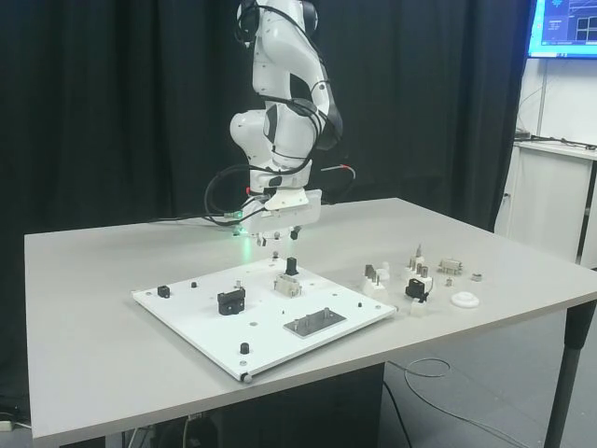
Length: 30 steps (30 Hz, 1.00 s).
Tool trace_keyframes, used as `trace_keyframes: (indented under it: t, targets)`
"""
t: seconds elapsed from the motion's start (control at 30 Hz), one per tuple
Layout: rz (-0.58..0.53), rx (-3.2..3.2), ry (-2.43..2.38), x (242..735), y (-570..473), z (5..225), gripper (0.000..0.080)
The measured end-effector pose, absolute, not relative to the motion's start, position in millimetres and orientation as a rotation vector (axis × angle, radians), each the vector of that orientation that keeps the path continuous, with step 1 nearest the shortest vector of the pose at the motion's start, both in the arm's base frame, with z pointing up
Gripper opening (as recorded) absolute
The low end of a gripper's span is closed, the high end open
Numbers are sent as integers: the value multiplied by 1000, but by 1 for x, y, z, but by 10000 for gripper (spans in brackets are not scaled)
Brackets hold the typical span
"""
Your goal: Pick waterproof.
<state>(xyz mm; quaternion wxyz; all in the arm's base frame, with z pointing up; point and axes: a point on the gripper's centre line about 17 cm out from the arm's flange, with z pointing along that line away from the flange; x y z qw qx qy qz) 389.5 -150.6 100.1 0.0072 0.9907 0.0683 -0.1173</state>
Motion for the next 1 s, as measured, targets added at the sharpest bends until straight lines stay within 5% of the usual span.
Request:
trace_keyframes:
  t: [1.0]
  targets:
    - [-334,3126,265,393,-152,100,800]
